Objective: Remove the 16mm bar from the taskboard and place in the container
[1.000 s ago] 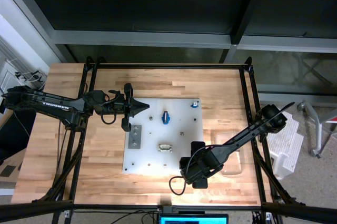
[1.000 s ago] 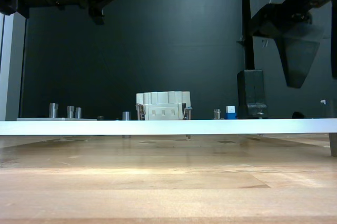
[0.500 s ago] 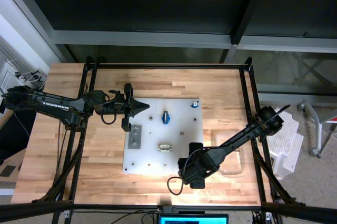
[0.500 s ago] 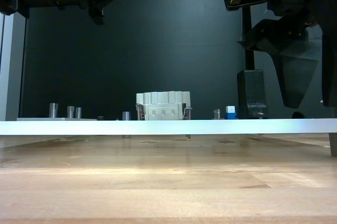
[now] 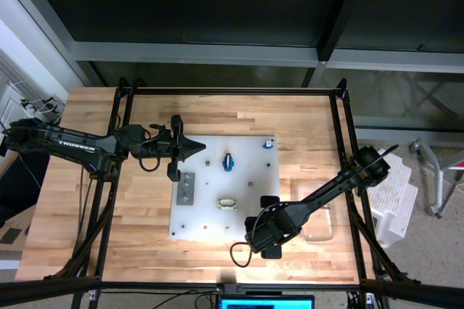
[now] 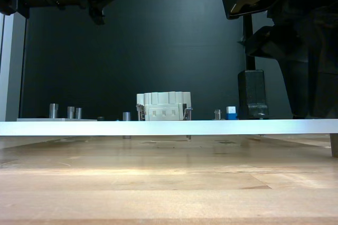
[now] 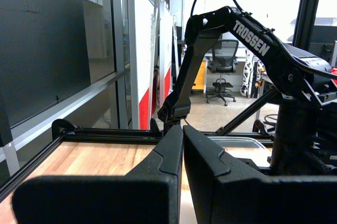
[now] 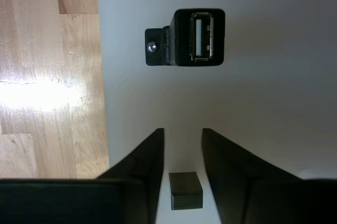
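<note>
Right claw point(image 8: 181, 132) hangs released, taskboard point(image 8: 263, 103) just below, ready to grab; left claw point(image 7: 182, 129) rests clenched, parked well apart.

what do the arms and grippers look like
Both arms are black with white TROSSEN lettering and a looping black cable at the wrist. The left gripper, above the taskboard's far left corner, and the right gripper, over its near right corner, have tapered black fingers.

Both arms are matt black with slim links. The left arm point(image 5: 36, 137) carries white TROSSEN lettering point(image 5: 72, 145). A black cable point(image 5: 234, 254) loops at each wrist. The left gripper point(image 5: 194, 148), above the far-left corner of the taskboard point(image 5: 254, 171), has wedge fingers pressed together. The right gripper point(image 8: 181, 132), above the near-right corner, has them parted.
</note>
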Robot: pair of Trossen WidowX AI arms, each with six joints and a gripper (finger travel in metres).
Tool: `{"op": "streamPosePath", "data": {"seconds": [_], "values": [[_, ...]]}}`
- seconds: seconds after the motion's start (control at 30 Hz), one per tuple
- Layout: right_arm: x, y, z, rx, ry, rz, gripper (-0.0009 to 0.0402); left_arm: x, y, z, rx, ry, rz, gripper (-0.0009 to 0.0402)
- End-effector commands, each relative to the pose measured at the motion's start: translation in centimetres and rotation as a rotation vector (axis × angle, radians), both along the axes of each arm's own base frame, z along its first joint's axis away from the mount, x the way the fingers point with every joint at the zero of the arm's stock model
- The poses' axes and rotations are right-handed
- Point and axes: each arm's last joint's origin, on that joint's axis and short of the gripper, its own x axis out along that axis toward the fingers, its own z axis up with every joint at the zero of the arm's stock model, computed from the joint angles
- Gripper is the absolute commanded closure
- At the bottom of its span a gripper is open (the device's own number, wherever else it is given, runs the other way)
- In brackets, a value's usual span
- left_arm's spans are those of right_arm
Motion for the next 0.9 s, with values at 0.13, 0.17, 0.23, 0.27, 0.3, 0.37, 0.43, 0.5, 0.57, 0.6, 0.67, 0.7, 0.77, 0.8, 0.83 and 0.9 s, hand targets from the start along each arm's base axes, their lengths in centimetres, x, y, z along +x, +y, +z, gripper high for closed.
{"op": "streamPosePath", "data": {"seconds": [0.13, 0.17, 0.23, 0.27, 0.3, 0.37, 0.43, 0.5, 0.57, 0.6, 0.67, 0.7, 0.77, 0.8, 0.83, 0.9], "values": [[-0.1, -0.1, 0.2, 0.000, -0.001, -0.001, 0.0385, 0.0, 0.0, 0.0, 0.000, 0.000, 0.000, 0.0393], [-0.1, -0.1, 0.2, 0.000, -0.001, -0.001, 0.0396, 0.0, 0.0, 0.0, 0.000, 0.000, 0.000, 0.0393], [-0.1, -0.1, 0.3, 0.001, -0.003, -0.002, 0.0389, 0.0, 0.0, 0.0, 0.000, 0.000, 0.000, 0.0393], [-0.1, -0.1, 0.3, 0.002, -0.003, -0.002, 0.0386, 0.0, 0.0, 0.0, 0.000, 0.000, 0.000, 0.0393], [-0.1, -0.2, 0.3, 0.002, -0.003, -0.002, 0.0385, 0.0, 0.0, 0.0, 0.000, 0.000, 0.000, 0.0393], [-0.2, -0.2, 0.5, 0.004, -0.006, -0.002, 0.0386, 0.0, 0.0, 0.0, 0.000, 0.000, 0.000, 0.0393], [-0.3, -0.3, 0.7, 0.004, -0.006, -0.002, 0.0390, 0.0, 0.0, 0.0, 0.000, 0.000, 0.000, 0.0393], [-0.4, -0.4, 1.1, 0.006, -0.011, -0.002, 0.0395, 0.0, 0.0, 0.0, 0.000, 0.000, 0.000, 0.0393], [-0.6, -0.5, 1.6, 0.009, -0.016, -0.003, 0.0392, 0.0, 0.0, 0.0, 0.000, 0.000, 0.000, 0.0393], [-0.7, -0.6, 1.9, 0.011, -0.019, -0.003, 0.0391, 0.0, 0.0, 0.0, 0.000, 0.000, 0.000, 0.0393], [-0.9, -0.7, 2.5, 0.016, -0.025, -0.003, 0.0392, 0.0, 0.0, 0.0, 0.000, 0.000, 0.000, 0.0393], [-1.0, -0.8, 2.8, 0.020, -0.031, -0.003, 0.0392, 0.0, 0.0, 0.0, 0.000, 0.000, 0.000, 0.0393], [-1.2, -0.9, 3.6, 0.029, -0.046, -0.003, 0.0394, 0.0, 0.0, 0.0, 0.000, 0.000, 0.000, 0.0393], [-1.3, -1.0, 3.9, 0.032, -0.051, -0.004, 0.0394, 0.0, 0.0, 0.0, 0.000, 0.000, 0.000, 0.0393], [-1.5, -1.1, 4.2, 0.033, -0.054, -0.004, 0.0393, 0.0, 0.0, 0.0, 0.000, 0.000, 0.000, 0.0393], [-1.8, -1.3, 4.7, 0.032, -0.052, -0.003, 0.0393, 0.0, 0.0, 0.0, 0.000, 0.000, 0.000, 0.0393]]}}
